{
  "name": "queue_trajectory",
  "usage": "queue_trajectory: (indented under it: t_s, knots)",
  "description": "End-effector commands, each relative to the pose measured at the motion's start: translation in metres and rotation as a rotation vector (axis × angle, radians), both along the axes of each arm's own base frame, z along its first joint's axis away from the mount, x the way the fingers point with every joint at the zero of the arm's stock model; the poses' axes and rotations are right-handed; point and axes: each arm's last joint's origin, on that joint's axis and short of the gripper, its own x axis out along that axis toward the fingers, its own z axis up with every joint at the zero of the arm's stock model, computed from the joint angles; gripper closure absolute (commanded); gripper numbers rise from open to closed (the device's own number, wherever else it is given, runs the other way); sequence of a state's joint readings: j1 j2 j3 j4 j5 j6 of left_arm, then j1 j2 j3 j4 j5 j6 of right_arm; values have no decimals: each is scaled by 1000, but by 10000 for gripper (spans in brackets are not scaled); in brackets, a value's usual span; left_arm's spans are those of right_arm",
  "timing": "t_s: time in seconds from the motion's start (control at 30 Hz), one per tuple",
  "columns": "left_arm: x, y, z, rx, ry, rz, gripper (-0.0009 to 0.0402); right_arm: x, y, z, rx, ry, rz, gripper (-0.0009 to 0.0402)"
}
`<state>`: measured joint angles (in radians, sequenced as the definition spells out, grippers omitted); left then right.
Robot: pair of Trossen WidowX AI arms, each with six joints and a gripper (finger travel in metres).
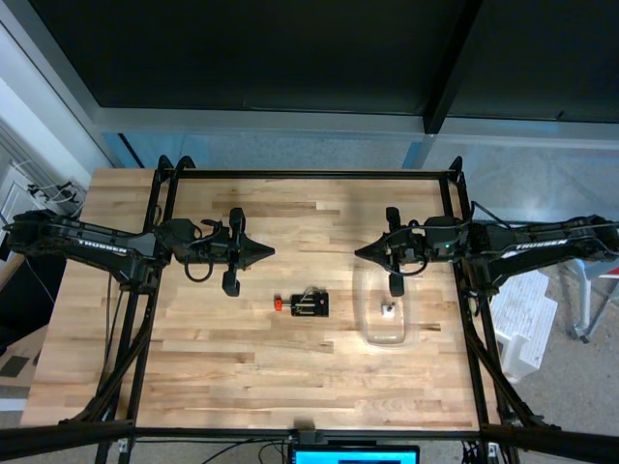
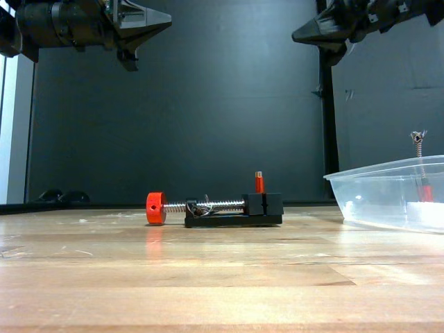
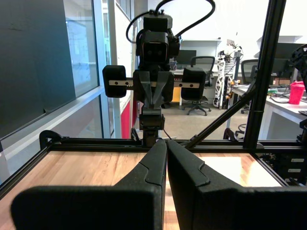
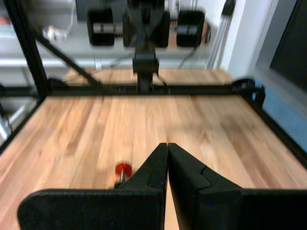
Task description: Pick the RCA connector and install on taskboard
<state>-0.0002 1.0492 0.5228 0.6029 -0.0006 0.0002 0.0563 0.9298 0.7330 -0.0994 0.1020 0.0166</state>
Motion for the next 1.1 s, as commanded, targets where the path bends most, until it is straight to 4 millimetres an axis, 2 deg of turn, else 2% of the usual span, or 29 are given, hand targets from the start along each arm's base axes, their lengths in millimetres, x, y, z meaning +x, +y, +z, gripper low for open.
queue_trajectory:
  t_s: [0.03, 0.47, 0.9, 1.1]
  knots:
    - [0, 0, 0, 0, -1, 0, 393, -5, 3, 1, 5, 119, 11, 393]
    - [0, 0, 0, 0, 0, 0, 393, -29, 25, -16, 66, 479, 63, 393]
    - [0, 0, 0, 0, 0, 0, 393, -49, 37, -31, 75, 708, 36, 393]
    - [0, 0, 0, 0, 0, 0, 393, -49, 39, -37, 79, 774, 17, 386]
